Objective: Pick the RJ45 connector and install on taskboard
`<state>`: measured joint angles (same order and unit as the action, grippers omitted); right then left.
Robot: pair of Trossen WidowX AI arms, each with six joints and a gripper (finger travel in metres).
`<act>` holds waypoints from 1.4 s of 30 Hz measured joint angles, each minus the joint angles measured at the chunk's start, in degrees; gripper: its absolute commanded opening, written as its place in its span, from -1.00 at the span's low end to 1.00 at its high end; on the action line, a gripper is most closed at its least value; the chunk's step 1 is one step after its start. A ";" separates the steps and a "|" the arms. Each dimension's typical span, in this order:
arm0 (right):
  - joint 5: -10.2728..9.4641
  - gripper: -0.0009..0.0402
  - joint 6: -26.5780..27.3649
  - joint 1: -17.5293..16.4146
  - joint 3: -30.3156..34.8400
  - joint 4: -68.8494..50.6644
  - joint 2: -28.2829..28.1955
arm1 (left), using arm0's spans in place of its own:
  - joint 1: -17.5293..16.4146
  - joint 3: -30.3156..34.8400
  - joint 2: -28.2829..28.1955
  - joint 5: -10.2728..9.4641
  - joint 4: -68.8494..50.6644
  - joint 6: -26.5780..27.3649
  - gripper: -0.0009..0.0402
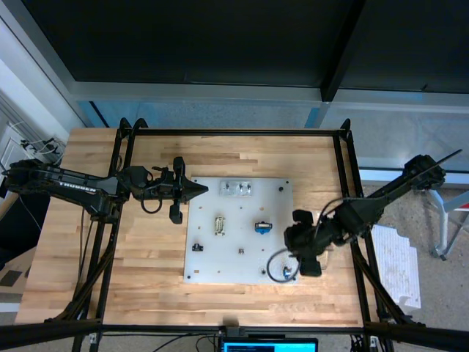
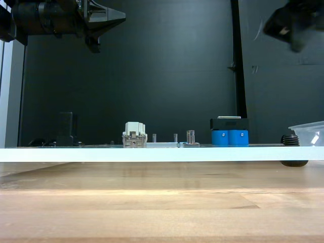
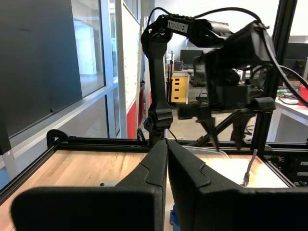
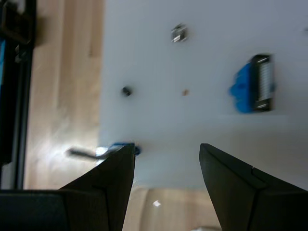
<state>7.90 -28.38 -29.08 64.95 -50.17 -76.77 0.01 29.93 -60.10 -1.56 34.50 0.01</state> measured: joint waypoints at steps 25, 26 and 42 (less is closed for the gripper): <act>0.83 -0.96 17.31 22.21 0.02 17.33 2.51 | 0.00 0.02 0.00 0.02 0.00 0.00 -0.96; 0.31 -0.97 17.92 23.08 0.00 18.18 2.54 | 0.00 0.00 0.00 0.02 0.00 0.00 -0.96; -6.64 -0.96 26.16 30.86 -3.21 31.89 7.54 | 0.00 0.02 0.00 0.02 0.02 0.00 -0.96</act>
<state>1.26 -2.22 1.78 61.73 -18.28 -69.23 0.01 29.95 -60.10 -1.54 34.52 0.01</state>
